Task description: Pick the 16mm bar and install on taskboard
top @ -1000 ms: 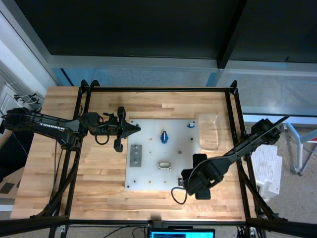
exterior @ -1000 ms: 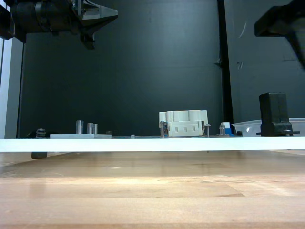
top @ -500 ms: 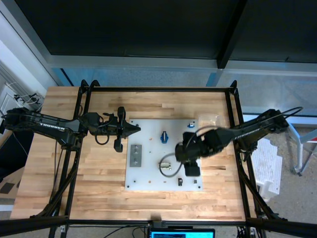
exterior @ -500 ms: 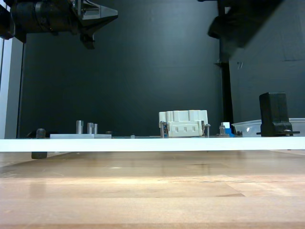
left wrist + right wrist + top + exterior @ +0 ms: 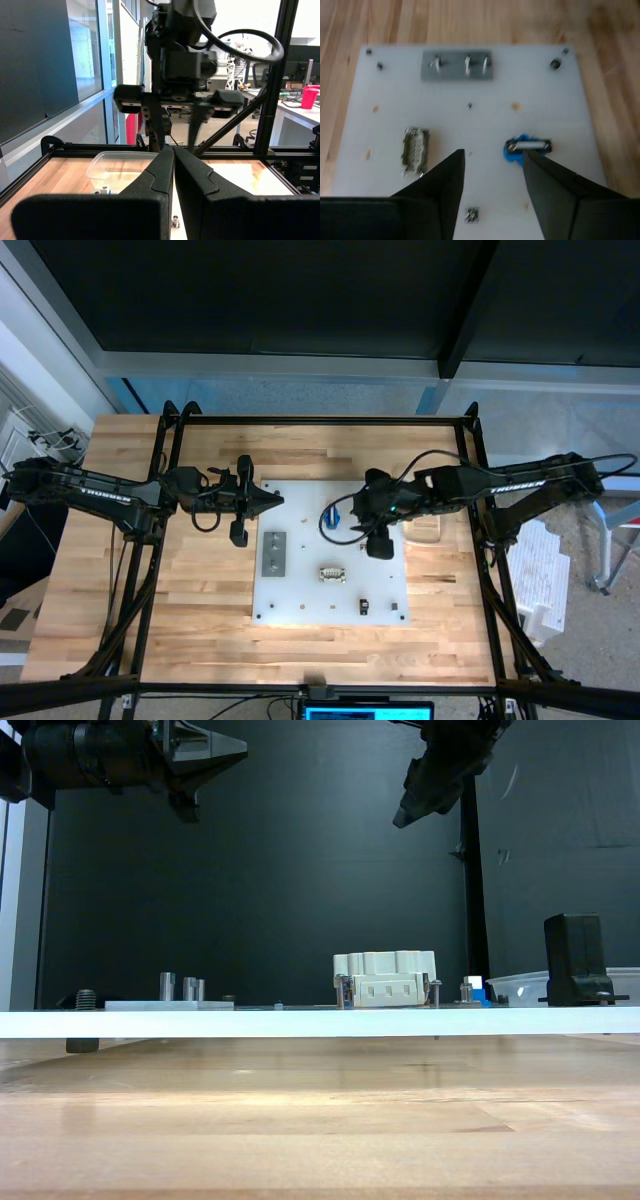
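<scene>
Apparently nothing is picked yet: right gripper (image 5: 492,154) is held spread over the taskboard (image 5: 300,590), left gripper (image 5: 173,148) clenched at its edge; the bar must be located.

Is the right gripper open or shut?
Open: right gripper shows a gap, empty, above the taskboard. Left gripper, shut, hangs near its left edge.

The wooden worktop (image 5: 200,640) carries two things. The white taskboard (image 5: 300,590) lies flat directly below the right hand (image 5: 493,152), which hangs high above it with fingers spread. The left hand (image 5: 173,147), fingers pressed together, is raised over the board's corner. A clear plastic tray (image 5: 426,528) sits behind the right hand, beside the board's edge.
</scene>
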Controlling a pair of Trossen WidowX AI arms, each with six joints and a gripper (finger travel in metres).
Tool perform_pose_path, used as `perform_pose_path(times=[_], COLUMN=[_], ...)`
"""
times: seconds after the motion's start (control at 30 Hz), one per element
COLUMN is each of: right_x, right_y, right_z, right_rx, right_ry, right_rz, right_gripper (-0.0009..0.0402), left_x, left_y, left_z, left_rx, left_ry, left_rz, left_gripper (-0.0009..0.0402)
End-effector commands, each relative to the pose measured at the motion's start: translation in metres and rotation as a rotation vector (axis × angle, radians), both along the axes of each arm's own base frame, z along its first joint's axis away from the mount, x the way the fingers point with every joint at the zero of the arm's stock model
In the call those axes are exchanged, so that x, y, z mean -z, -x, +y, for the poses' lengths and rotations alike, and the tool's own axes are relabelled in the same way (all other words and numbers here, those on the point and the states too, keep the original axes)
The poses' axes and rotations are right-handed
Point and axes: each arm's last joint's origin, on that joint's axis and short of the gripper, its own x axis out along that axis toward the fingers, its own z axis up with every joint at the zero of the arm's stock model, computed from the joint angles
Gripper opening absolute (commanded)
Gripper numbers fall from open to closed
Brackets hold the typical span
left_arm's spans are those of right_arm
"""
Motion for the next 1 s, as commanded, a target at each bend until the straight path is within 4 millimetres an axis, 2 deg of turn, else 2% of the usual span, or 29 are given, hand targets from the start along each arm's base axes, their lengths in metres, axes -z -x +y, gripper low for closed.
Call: perform_pose_path(times=[0.03, 0.3, 0.4, 0.5, 1.0], right_x=[0.000, 0.003, 0.002, 0.000, 0.002], right_y=[0.006, 0.015, 0.016, 0.016, 0.018], right_z=[-0.012, -0.032, -0.037, -0.040, -0.040], right_rx=[0.016, -0.024, -0.011, -0.024, -0.045], right_ry=[0.011, -0.038, -0.029, -0.031, -0.088], right_rz=[-0.076, -0.269, -0.303, -0.354, -0.623], right_gripper=[0.0110, -0.0005, 0.0007, -0.0002, 0.0000], left_x=[0.000, 0.000, 0.000, 0.000, 0.000], left_y=[0.000, 0.000, 0.000, 0.000, 0.000], left_z=[0.000, 0.000, 0.000, 0.000, 0.000], left_rx=[0.000, 0.000, 0.000, 0.000, 0.000], left_ry=[0.000, 0.000, 0.000, 0.000, 0.000], left_rz=[0.000, 0.000, 0.000, 0.000, 0.000], left_gripper=[0.0000, 0.0000, 0.0000, 0.0000, 0.0000])
